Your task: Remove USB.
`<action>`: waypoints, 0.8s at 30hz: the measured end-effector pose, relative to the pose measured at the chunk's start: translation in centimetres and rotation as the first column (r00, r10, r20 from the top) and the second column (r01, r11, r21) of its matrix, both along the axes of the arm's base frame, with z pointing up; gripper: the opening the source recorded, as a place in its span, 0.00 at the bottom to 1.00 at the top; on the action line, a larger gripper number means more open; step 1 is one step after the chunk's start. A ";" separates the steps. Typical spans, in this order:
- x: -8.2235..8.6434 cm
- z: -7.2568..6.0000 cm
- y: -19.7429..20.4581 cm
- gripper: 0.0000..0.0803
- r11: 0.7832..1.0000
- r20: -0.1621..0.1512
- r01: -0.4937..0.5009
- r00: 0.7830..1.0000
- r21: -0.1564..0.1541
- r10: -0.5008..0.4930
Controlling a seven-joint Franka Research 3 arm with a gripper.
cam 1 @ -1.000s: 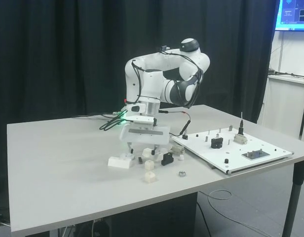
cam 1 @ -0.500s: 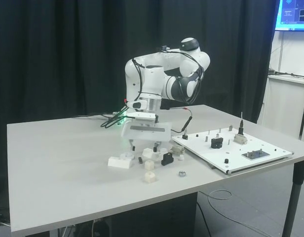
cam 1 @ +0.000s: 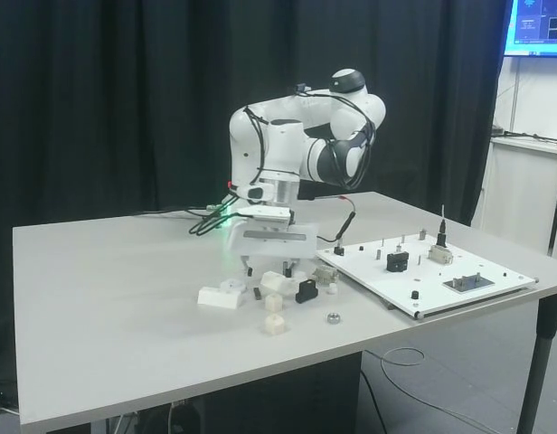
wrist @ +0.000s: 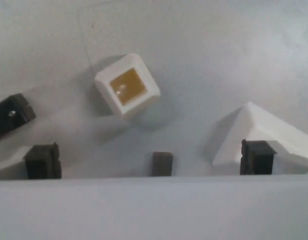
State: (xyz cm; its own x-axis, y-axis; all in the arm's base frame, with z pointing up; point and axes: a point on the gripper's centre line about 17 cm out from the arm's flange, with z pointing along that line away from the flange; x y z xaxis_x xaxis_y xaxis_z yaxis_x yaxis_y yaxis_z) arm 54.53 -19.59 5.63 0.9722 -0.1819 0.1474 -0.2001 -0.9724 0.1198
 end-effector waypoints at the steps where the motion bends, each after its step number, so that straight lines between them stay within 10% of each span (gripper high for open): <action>1: 0.0 0.0 0.1 1.00 1.000 -0.002 -0.002 1.000 0.002 0.002; 24: -2.4 0.9 11.9 1.00 0.984 -0.105 -0.017 0.994 0.175 0.036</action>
State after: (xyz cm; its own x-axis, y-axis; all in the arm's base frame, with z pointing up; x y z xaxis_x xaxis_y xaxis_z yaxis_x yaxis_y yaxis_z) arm 52.17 -7.69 6.54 0.9855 -0.1696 0.0104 -0.1692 -0.9851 -0.0317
